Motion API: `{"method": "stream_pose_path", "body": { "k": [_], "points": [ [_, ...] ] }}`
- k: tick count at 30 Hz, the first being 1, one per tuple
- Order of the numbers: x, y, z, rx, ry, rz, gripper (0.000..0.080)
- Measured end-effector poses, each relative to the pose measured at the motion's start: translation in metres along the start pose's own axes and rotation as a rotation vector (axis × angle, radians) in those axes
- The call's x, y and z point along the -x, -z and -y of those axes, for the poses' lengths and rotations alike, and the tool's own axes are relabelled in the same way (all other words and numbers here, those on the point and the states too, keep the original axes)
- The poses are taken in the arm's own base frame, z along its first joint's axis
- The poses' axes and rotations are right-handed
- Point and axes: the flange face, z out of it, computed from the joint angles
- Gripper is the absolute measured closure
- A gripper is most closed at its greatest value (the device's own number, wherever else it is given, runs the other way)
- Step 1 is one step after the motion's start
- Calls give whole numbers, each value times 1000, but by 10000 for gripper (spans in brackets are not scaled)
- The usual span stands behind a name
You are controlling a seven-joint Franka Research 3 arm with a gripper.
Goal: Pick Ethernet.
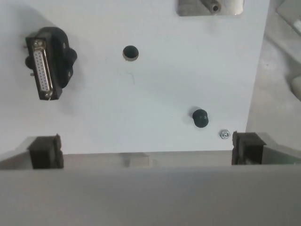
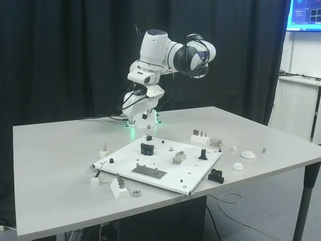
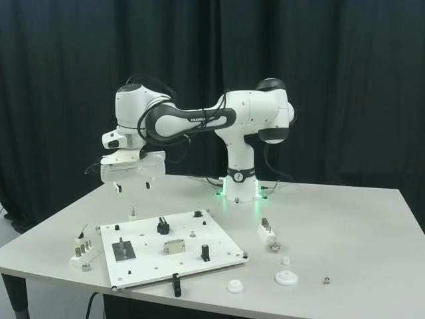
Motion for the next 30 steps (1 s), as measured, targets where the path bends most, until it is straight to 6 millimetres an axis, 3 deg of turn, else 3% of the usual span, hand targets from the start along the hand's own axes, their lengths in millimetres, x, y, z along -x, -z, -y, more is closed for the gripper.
{"method": "stream_pose_path", "body": {
  "k": [30],
  "points": [
    [-3, 0, 4, 4, 1, 4, 3]
  ]
}}
